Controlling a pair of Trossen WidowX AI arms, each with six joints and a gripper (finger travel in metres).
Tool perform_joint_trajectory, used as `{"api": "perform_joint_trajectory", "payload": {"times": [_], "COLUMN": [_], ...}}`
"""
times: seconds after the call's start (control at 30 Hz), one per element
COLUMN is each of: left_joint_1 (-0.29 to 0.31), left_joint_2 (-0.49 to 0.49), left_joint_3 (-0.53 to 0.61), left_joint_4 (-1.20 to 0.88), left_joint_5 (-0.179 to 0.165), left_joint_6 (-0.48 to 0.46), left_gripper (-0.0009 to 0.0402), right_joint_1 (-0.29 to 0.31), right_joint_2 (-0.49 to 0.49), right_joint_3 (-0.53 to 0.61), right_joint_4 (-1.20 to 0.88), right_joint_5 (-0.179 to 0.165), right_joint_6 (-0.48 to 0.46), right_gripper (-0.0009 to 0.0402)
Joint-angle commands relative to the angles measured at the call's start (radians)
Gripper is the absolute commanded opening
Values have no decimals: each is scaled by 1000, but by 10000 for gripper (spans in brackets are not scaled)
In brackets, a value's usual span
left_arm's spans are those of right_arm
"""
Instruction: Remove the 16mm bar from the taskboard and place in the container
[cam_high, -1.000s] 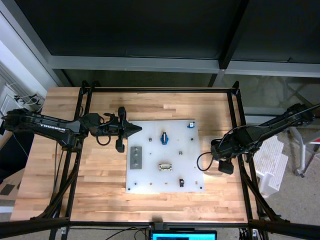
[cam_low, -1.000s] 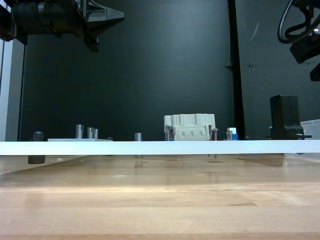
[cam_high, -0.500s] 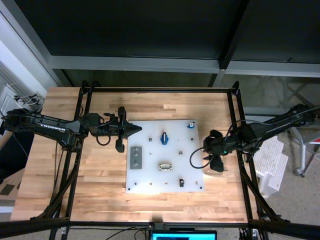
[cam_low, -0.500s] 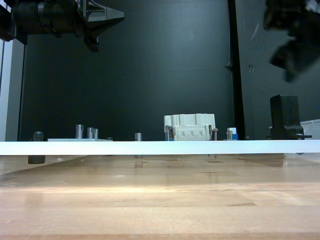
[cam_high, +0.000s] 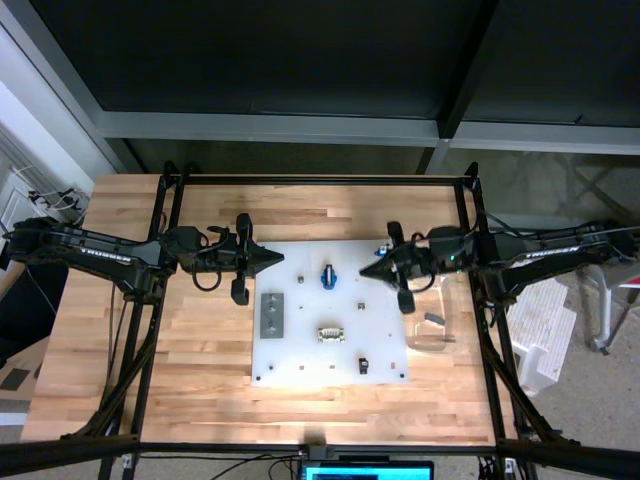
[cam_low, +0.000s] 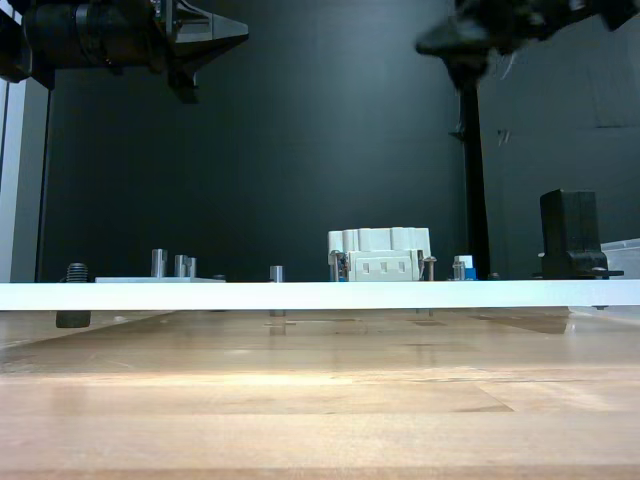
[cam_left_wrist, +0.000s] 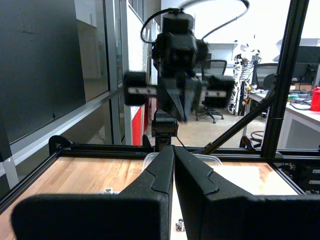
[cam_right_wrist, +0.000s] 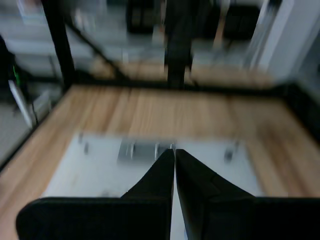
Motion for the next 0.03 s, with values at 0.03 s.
{"api": "perform_joint_trajectory", "payload": {"times": [0.03], "left_joint_1": [0], "left_joint_2": [0], "left_joint_3": [0], "left_joint_4": [0], "left_joint_5": [0], "left_joint_6": [0], "left_gripper": [0], "right_joint_1": [-70], "right_joint_2": [2], "right_joint_3": [-51], "right_joint_4": [200], "right_joint_5": [-85], "right_joint_6": [-8], "right_gripper": [-2]}}
